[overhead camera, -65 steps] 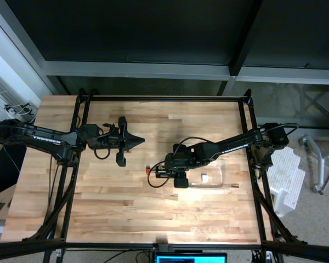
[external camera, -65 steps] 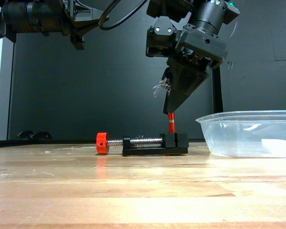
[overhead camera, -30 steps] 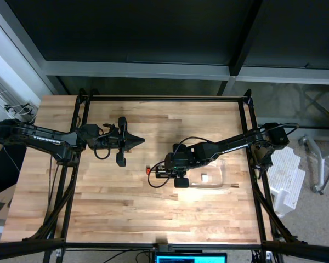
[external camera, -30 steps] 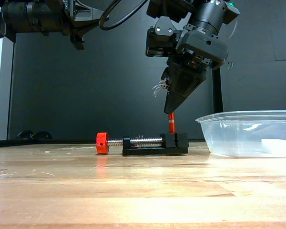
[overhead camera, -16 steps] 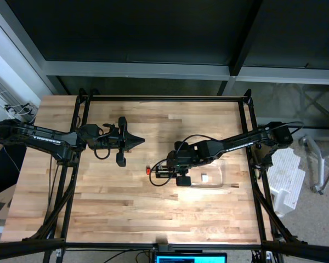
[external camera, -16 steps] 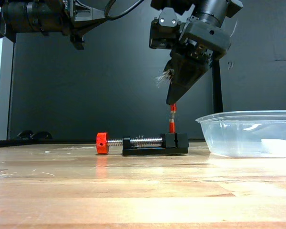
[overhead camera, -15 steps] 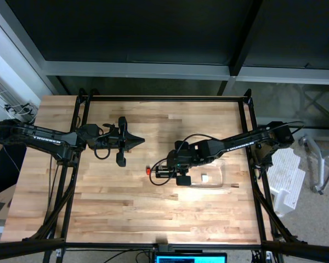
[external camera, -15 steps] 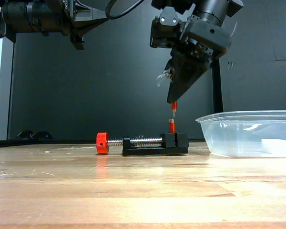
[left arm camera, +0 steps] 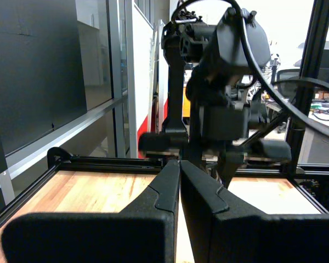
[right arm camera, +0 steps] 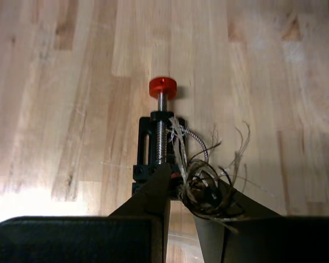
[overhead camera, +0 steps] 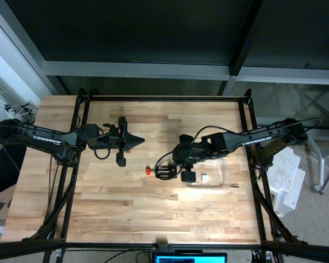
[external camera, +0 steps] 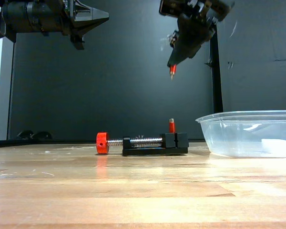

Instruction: Remove the RCA connector from the receptacle and place in the container

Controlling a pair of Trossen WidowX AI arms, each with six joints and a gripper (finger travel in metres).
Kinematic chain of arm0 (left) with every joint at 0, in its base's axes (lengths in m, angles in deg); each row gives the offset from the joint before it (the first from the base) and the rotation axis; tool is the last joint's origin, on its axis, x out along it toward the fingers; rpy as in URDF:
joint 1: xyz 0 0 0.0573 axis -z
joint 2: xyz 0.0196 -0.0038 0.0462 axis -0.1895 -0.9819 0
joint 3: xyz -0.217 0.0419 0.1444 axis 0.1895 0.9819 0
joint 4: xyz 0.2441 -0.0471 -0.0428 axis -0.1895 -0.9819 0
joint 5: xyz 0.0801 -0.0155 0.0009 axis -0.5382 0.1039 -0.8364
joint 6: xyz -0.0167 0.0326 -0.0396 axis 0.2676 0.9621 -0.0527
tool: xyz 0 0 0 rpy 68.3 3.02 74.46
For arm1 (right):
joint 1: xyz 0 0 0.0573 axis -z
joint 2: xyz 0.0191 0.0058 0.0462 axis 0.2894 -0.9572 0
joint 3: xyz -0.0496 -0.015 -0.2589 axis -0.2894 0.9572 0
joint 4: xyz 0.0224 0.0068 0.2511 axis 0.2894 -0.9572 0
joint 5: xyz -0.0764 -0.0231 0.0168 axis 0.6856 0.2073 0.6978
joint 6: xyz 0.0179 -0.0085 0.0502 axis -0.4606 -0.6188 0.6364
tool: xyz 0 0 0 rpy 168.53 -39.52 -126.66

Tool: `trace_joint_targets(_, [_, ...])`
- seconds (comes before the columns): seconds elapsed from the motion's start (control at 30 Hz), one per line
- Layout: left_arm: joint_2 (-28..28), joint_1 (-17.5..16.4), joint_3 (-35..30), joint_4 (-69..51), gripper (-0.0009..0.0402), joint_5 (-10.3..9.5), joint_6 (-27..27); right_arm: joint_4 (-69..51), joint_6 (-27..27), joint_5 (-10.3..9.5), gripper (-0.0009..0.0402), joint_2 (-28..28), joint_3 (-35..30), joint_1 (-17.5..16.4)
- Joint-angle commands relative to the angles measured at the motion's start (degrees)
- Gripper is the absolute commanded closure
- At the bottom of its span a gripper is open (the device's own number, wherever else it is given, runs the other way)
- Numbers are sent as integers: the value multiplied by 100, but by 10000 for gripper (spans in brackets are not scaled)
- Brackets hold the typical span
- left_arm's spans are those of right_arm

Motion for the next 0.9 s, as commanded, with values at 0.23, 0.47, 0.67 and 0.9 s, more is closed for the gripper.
trace_joint_targets(0.23, [-2, -2, -2, 2, 393, 0, 2, 4, 4, -13, 393, 63, -2, -4])
trace_joint_targets(0.47, [-2, 0, -2, 2, 393, 0, 0, 7, 4, -13, 393, 66, -2, -4])
trace_joint_targets(0.67, [0, -2, -2, 2, 393, 0, 0, 7, 4, -13, 393, 66, -2, -4])
trace_joint_targets(0.9, [-2, 0, -2, 2, 393, 0, 0, -66, 105, -15, 393, 87, 7, -70])
